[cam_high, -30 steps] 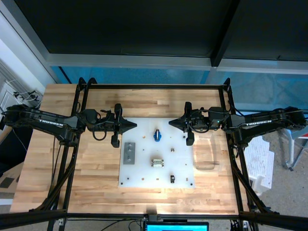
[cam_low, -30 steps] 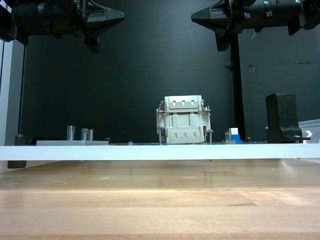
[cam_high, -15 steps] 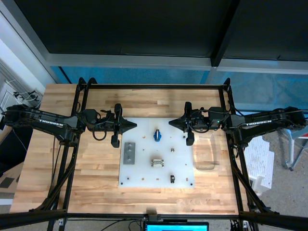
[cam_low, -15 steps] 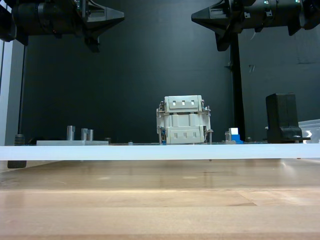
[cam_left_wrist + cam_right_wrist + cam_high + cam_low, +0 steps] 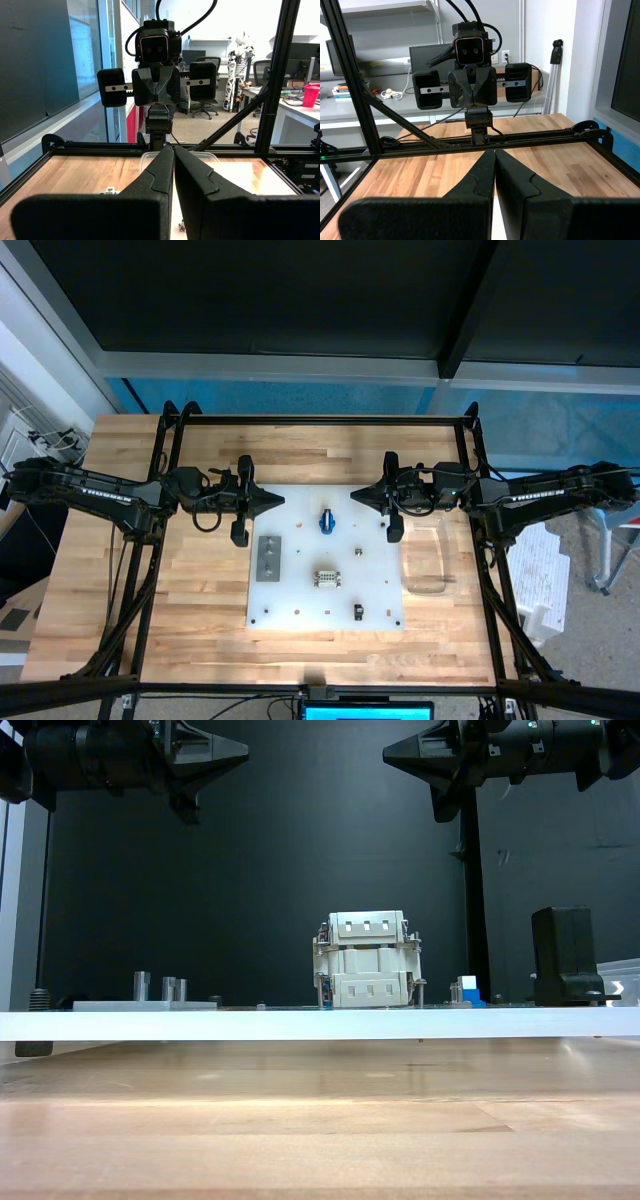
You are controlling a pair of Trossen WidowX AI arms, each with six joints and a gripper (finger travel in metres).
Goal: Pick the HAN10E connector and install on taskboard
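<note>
Grippers: left gripper (image 5: 272,500) and right gripper (image 5: 360,496) hung high over the far half of the taskboard (image 5: 300,592), tips facing each other and well apart. Each had its fingers pressed together on nothing.
Nearest piece: a black piece (image 5: 358,613) stood by the board's near edge, at 5 o'clock from the connector and apart from it.
Task thing: the HAN10E connector (image 5: 326,579) sat upright on the board, a little nearer than its middle. The low view showed 2 stacked pale halves with metal at both ends, so it looked already seated, though whether it was latched could not be told.
Handling: probably light, stiff moulded plastic, hard and slightly slick. The contact face and thin end metal seemed the delicate parts.
Hold: best judged across the 2 long plain flanks, clear of contacts and end metal.
Neighbours: a grey metal block (image 5: 269,557) lay at 10 o'clock, a small black piece (image 5: 358,551) at 1 o'clock, and a blue part (image 5: 327,522) farther off at 12 o'clock. A clear tray (image 5: 427,589) lay at 3 o'clock, beside the board's right edge on the table (image 5: 180,590).
Obstruction: nothing touched the connector, and a straight descent looked open. The tall black piece at 5 o'clock seemed the likeliest snag for a low approach.
Farthest: the grippers sat at 11 and 1 o'clock from the connector.
</note>
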